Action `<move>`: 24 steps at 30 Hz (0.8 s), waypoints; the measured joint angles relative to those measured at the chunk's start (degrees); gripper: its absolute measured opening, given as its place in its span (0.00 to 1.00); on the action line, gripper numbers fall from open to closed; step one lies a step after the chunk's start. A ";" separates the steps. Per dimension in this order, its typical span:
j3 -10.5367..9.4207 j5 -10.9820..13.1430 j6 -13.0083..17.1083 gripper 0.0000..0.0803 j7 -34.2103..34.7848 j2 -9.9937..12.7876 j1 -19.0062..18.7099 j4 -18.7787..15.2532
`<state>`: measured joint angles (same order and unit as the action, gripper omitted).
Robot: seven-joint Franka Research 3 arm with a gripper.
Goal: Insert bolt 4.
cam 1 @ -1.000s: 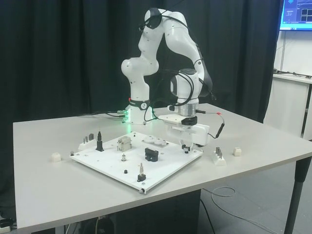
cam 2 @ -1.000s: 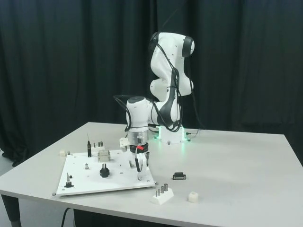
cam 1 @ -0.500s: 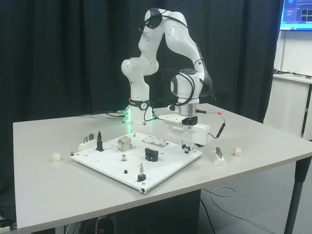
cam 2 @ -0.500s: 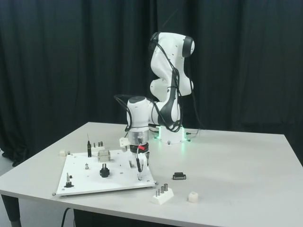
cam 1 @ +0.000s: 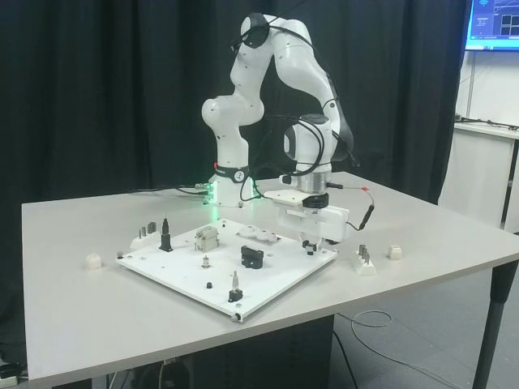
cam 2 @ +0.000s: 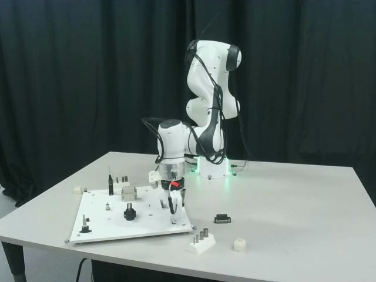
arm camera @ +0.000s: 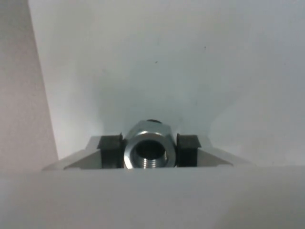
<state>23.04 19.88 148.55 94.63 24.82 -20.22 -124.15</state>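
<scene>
Robotics lab or test cell — not a home or shop. White arm [cam 1: 276, 97] bolted to a grey table [cam 1: 65, 324], green light at its base [cam 1: 212, 194]. Black curtains [cam 2: 70, 76] close off the whole backdrop. White assembly board [cam 1: 276, 284] carrying small fixtures, plus loose white part holders [cam 2: 201, 244] on the tabletop. Monitor [cam 1: 495, 24] high in the corner and cables running to the floor [cam 1: 365, 320] — a staged experiment setup.

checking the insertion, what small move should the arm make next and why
Probably a short, straight push down with the grip kept closed. The gripper is shut on the bolt, which stands upright over the white board near its corner, and the arm already sits low there, so the bolt looks ready to seat.
</scene>
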 joint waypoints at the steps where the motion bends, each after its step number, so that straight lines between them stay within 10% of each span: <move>1: -0.02 0.00 0.06 0.30 0.00 -0.02 0.00 0.02; 4: -0.05 0.00 0.14 0.30 0.09 -0.04 -0.04 0.13; 5: -0.05 0.00 0.14 0.52 0.28 -0.05 -0.04 0.19; 10: -0.05 -0.01 0.14 0.52 2.06 -0.47 -0.10 0.37; 11: -0.05 -0.02 0.14 0.86 2.17 -0.63 -0.13 0.37; 24: 0.00 -0.73 -1.30 0.97 2.20 -3.45 -0.46 0.37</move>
<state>23.05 19.15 147.25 96.82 21.38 -20.68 -123.78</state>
